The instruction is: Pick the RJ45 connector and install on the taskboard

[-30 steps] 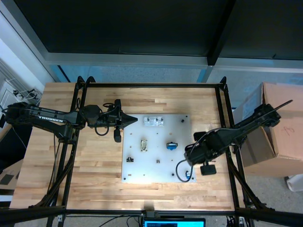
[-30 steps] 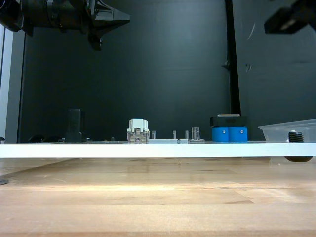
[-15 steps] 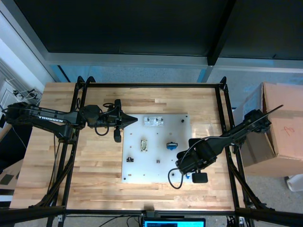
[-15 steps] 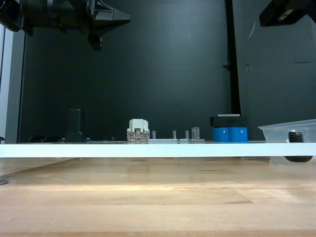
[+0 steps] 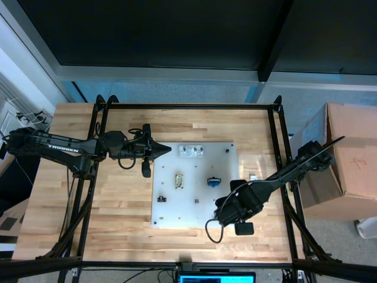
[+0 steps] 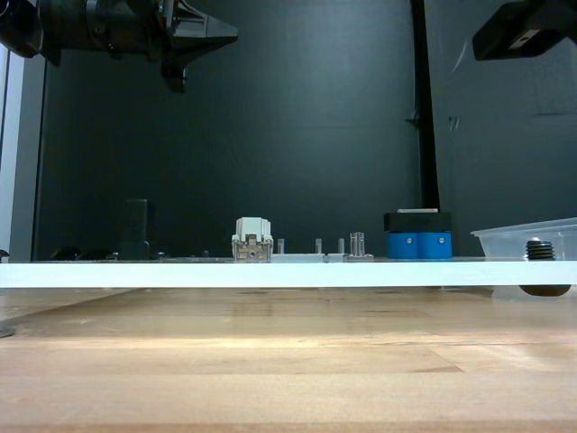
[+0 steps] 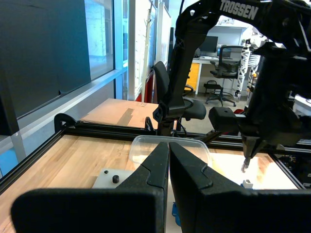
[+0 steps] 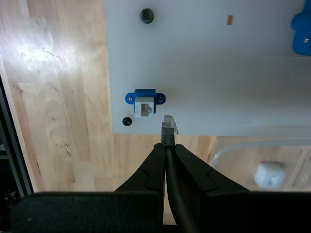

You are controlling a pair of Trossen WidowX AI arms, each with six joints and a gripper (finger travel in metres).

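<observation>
Where the RJ45 connector (image 8: 168,125) sits: pinched in the right gripper (image 8: 166,148), clear of its seat. Its tip is just beside the blue port (image 8: 145,103) and offset to one side. I cannot tell its height above the port.
Right gripper: fingers pressed in on the cable (image 5: 207,227) just behind the plug. It hangs over the near right corner of the taskboard (image 5: 177,206).
Left gripper (image 5: 160,150): fingers pressed together with nothing between them. It hangs high over the taskboard's left edge, toward the far corner, well apart from the port.
Cable run: a loop trails past the taskboard's near edge behind the right gripper.
Step in hand: by my reading, lining the plug up with the port; insertion is not yet begun.
Risk, sideways offset: if I descend without correcting it, the plug would likely land on the port's blue housing and not in the opening.
Risk, grip point: the hold is behind the plug, so a push could bend or tilt the plug and leave it jammed part-way in.
Risk, cable loop: it could catch on the taskboard's near edge and pull the plug off line.
Risk, latch side: I cannot tell how the latch faces; if it faces the wrong way, the plug would not seat.
</observation>
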